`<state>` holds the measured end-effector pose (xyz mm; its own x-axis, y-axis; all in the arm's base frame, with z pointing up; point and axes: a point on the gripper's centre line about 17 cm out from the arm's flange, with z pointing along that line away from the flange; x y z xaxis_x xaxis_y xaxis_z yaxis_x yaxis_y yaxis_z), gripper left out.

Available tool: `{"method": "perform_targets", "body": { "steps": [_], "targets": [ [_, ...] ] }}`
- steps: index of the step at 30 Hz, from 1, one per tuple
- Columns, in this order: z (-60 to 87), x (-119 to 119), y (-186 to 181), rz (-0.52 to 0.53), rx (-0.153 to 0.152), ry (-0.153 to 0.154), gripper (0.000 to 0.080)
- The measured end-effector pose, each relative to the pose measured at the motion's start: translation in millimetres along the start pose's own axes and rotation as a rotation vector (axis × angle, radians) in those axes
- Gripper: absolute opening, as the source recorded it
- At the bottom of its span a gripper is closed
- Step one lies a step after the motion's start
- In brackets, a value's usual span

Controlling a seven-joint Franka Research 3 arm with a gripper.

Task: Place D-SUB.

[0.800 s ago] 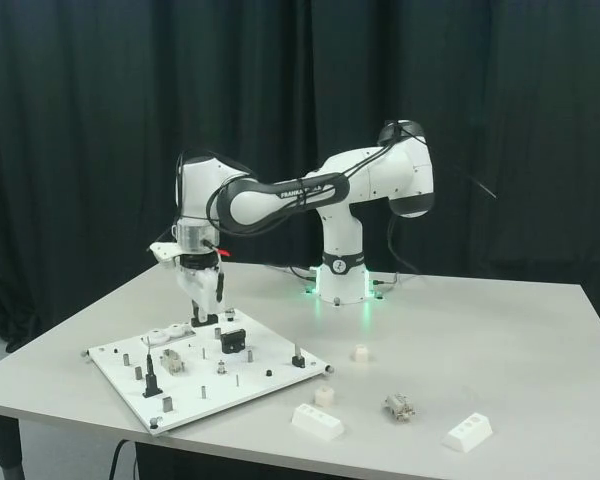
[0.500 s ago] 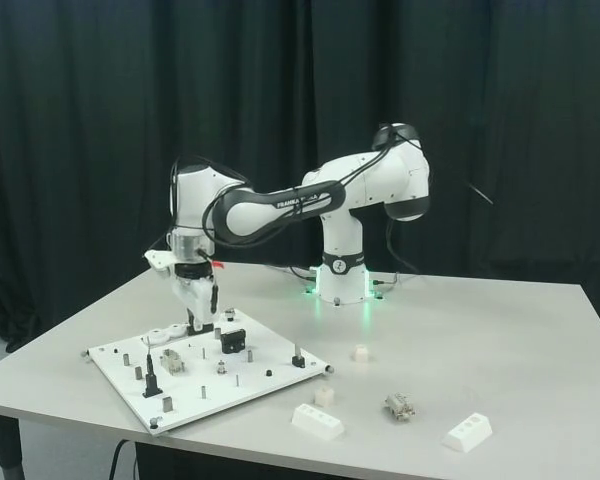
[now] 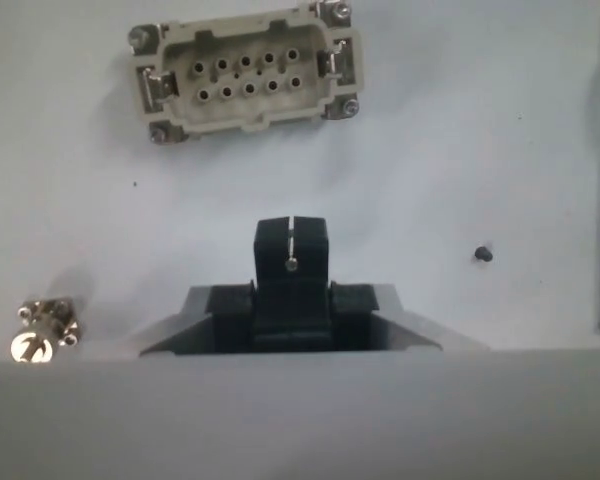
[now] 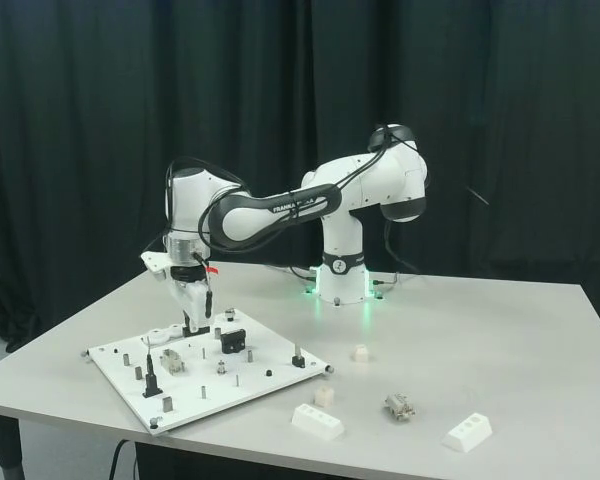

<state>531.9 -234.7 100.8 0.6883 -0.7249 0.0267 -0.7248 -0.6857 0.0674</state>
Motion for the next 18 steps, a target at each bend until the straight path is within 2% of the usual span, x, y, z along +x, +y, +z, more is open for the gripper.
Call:
{"method": "perform_targets", "body": {
  "steps": [9, 18],
  "targets": [
    [-3.1, 2, 2, 0.001, -0.008, 0.003, 0.0154],
    [-7.8, 0, -13, -0.009, 0.002, 0.000, 0.0154]
  ]
}}
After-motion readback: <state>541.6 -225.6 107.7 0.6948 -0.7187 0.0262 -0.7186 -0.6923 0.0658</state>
